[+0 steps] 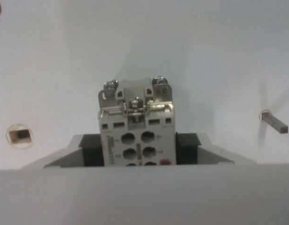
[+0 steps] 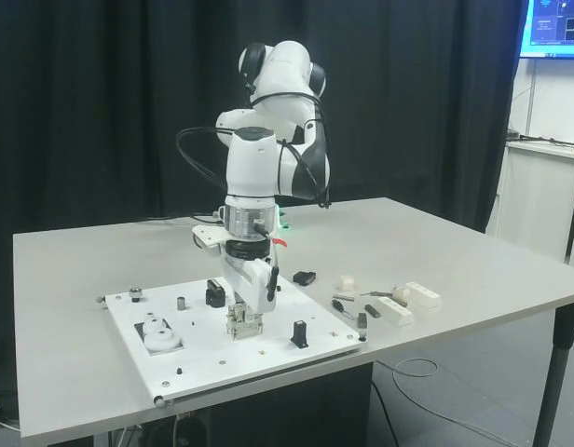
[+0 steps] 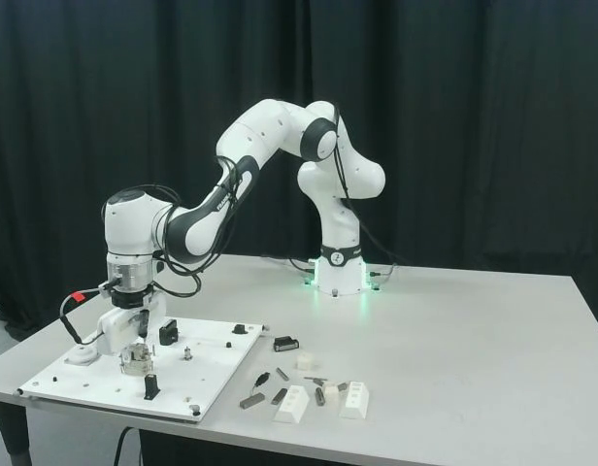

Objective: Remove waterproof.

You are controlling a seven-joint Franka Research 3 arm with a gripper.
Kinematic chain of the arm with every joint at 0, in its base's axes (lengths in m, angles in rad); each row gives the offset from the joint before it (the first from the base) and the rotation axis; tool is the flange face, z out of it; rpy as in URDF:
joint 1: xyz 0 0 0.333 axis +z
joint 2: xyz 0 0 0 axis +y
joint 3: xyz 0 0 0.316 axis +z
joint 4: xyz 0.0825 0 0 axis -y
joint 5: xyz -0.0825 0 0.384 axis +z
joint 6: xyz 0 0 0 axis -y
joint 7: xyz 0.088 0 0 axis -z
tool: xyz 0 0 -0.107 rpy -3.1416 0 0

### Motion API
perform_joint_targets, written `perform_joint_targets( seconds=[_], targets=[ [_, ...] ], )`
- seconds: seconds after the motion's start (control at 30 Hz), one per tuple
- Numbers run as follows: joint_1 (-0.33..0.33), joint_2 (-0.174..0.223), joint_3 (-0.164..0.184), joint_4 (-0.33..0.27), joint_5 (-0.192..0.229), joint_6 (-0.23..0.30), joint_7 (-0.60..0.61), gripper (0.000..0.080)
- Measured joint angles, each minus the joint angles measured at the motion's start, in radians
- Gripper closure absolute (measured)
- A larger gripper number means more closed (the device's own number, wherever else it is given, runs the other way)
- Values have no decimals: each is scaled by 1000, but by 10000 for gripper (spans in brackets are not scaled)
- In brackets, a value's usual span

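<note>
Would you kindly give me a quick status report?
Gripper shut on grey connector block. Block low over white board. Nothing in the way.

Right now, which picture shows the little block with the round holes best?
The wrist view. There the connector block fills the middle, so you can see its round holes, numbers and metal clip. In the first room view it is a tiny lump under the hand. In the second room view it is smaller still, on the white board.

Two room cameras face the arm from afar — sharing table and white board; wrist camera looks down, close.
</note>
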Motion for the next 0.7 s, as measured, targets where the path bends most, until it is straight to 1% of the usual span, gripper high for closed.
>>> perform_joint_targets(
  seconds=[0.37, 0.7],
  targets=[
    [0, 0, 0, 0, 0, 5, -2, 483],
    [-2, 1, 0, 3, 0, 7, -27, 482]
  ],
)
